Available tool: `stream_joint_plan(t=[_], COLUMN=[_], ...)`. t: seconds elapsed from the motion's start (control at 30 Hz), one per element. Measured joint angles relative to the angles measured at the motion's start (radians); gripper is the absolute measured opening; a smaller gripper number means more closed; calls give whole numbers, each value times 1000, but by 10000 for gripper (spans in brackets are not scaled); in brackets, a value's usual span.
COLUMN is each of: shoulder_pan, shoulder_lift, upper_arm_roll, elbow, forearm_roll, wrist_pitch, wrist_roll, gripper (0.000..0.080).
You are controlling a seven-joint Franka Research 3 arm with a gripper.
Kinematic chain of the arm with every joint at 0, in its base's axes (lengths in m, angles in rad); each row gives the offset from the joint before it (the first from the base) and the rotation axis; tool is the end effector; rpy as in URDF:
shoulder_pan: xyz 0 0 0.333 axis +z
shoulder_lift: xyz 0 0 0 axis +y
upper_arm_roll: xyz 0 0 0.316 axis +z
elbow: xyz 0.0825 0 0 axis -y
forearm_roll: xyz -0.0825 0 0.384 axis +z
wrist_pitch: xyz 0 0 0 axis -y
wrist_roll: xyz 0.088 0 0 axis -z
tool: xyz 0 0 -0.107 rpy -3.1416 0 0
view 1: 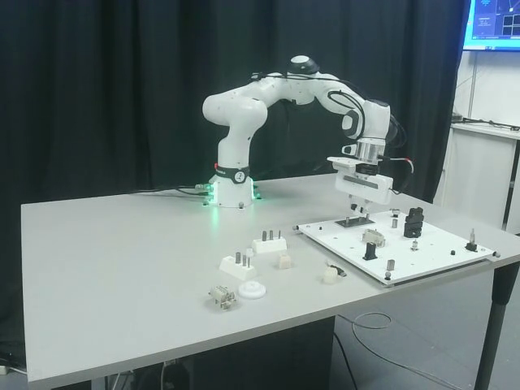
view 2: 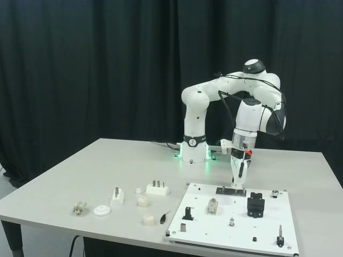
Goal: Insert medium gear.
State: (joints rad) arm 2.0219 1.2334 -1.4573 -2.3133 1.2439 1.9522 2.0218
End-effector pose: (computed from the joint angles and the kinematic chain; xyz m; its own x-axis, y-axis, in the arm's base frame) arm 0.4123 0.2636 0.2272 -0.6037 -0.7917 0.0941 -0.7961 0.5924 -0.1235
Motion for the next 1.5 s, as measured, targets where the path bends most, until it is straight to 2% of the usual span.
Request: stream_joint_plan(t=[0.67, 1.13, 1.5], shoulder_pan=[0, -11, -11], shoulder_lift=[-12, -12, -14], upper_arm_roll=[2, 21, 21], elbow=[1, -1, -1], forearm_roll=[5, 1, 0], wrist_pitch=[3, 44, 44], wrist_roll=[-7, -18, -19], gripper=[283, 283, 283])
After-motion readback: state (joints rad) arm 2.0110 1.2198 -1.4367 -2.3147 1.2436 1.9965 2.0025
